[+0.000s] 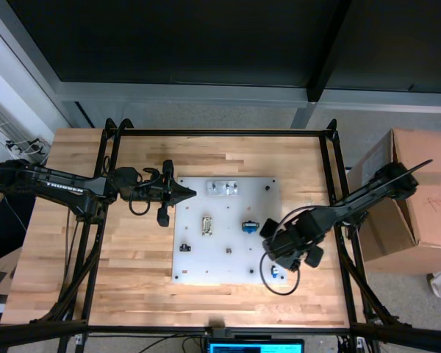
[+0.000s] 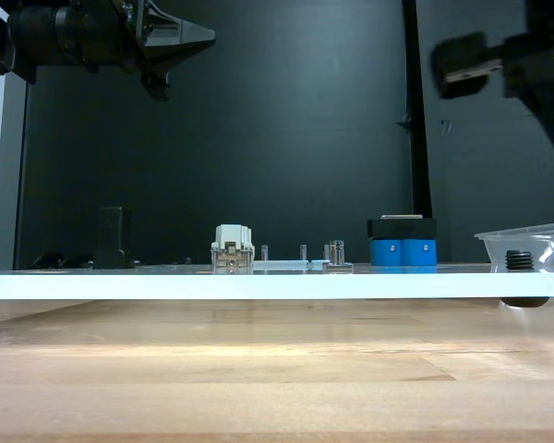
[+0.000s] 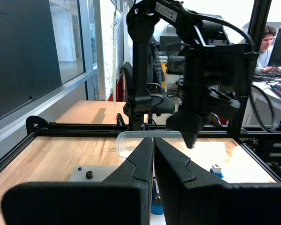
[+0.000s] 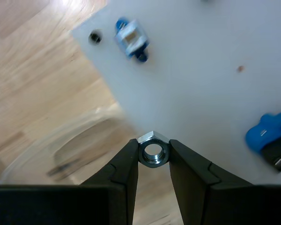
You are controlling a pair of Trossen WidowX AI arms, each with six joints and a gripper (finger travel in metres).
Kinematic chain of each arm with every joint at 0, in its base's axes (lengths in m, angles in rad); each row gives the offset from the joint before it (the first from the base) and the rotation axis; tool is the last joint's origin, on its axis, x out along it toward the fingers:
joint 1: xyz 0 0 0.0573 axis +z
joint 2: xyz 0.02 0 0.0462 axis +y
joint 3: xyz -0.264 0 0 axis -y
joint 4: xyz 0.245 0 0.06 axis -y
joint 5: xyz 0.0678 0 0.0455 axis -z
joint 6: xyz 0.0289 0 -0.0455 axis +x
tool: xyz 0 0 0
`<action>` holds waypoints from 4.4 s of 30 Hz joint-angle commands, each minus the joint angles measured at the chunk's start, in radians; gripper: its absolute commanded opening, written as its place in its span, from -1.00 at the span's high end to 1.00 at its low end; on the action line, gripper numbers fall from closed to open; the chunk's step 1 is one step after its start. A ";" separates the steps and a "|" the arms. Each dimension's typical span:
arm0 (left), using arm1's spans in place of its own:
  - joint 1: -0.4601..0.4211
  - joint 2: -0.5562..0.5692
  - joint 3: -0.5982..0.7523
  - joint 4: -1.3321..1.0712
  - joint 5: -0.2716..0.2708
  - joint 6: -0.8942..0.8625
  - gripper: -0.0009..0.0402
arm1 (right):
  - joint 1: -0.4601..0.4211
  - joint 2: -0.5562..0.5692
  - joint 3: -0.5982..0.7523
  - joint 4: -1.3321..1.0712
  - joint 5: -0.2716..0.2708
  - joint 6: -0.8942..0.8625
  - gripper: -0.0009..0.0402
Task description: Pick the M12 nut and place it on its threads and fasten
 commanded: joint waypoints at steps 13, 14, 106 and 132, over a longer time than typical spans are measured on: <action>0.000 0.000 0.000 0.000 0.000 0.000 0.96 | 0.030 0.325 0.315 0.009 0.000 -0.146 0.86; 0.000 0.000 0.000 0.000 0.000 0.000 0.96 | 0.034 0.339 0.333 0.008 0.000 -0.155 0.86; 0.000 0.000 0.000 0.000 0.000 0.000 0.96 | 0.015 0.499 0.363 0.097 0.000 0.686 0.86; 0.000 0.000 0.000 0.000 0.000 0.000 0.96 | 0.015 0.499 0.363 0.121 -0.006 2.077 0.86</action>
